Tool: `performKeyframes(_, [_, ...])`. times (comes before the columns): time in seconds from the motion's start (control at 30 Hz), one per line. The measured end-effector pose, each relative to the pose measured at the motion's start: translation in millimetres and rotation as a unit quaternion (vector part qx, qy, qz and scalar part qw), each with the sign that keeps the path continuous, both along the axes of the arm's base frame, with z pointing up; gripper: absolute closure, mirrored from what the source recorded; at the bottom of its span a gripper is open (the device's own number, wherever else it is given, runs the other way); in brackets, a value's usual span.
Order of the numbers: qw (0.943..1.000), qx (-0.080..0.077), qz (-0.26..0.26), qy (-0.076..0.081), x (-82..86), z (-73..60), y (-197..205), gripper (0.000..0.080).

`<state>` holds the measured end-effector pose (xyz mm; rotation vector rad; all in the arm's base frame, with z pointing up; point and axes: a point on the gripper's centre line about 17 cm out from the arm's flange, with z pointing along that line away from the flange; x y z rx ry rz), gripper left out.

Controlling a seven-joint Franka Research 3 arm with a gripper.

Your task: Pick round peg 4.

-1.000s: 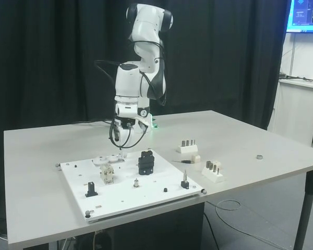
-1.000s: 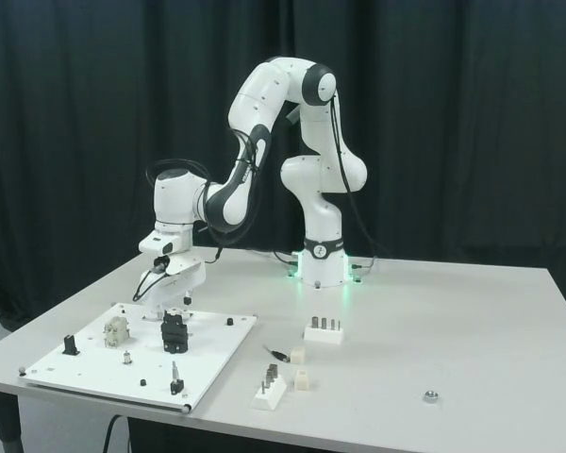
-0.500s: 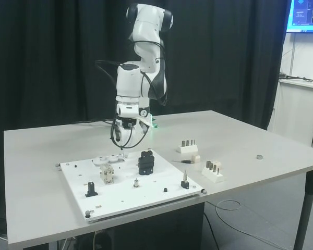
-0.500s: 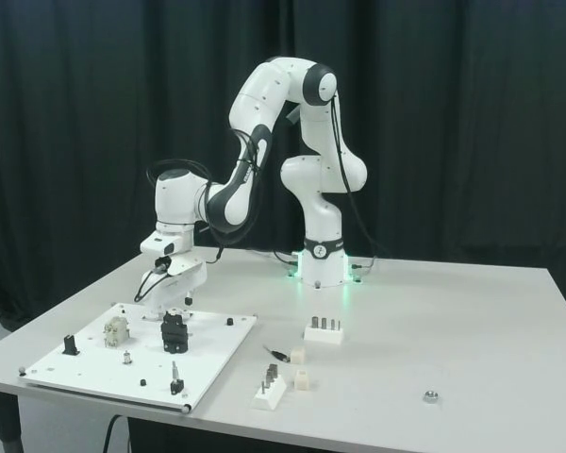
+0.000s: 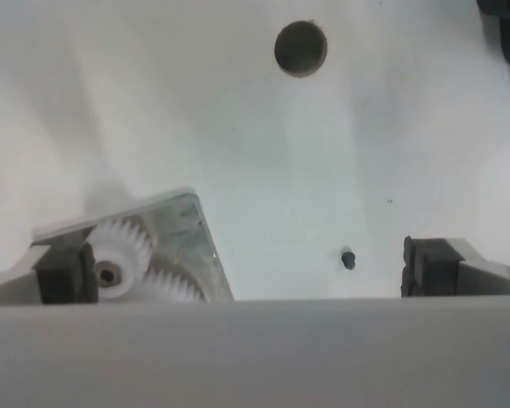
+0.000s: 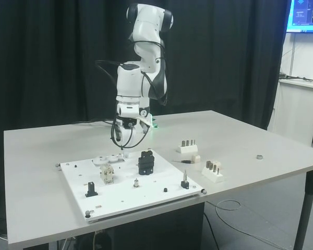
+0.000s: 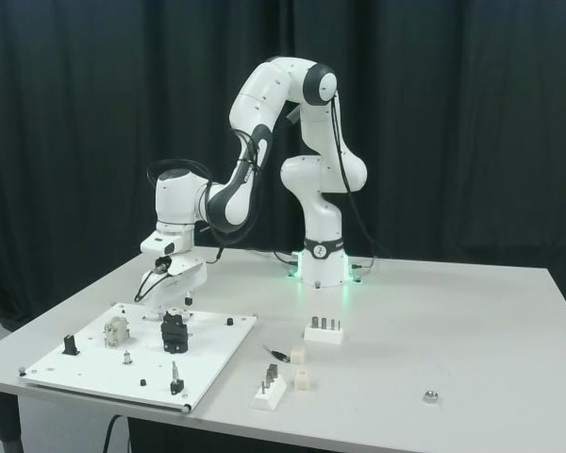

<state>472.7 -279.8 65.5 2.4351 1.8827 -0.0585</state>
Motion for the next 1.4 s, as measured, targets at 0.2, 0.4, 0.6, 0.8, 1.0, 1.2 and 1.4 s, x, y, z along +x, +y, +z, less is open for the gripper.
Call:
performKeyframes(0.2, [1.0,-0.001,0.001,-0.001,0.7,0.2,0.0,0.0003])
performKeyframes(0.4, [1.0,-0.001,0.001,-0.001,1.1,0.5,-0.2,0.0003])
performKeyframes(0.6, [1.0,-0.002,0.001,-0.002,1.6,0.9,-0.8,0.0003])
performKeyframes(0.8, [1.0,-0.003,0.0,-0.003,2.0,1.6,-2.5,0.0003])
performKeyframes(1.0, [1.0,-0.004,0.004,-0.003,1.8,2.2,-4.1,0.0003])
performKeyframes(1.2, [0.9997,-0.005,0.024,-0.002,2.4,2.7,-4.3,0.0003])
performKeyframes(1.4, [0.9996,-0.005,0.026,-0.003,3.2,3.7,-5.0,0.0003])
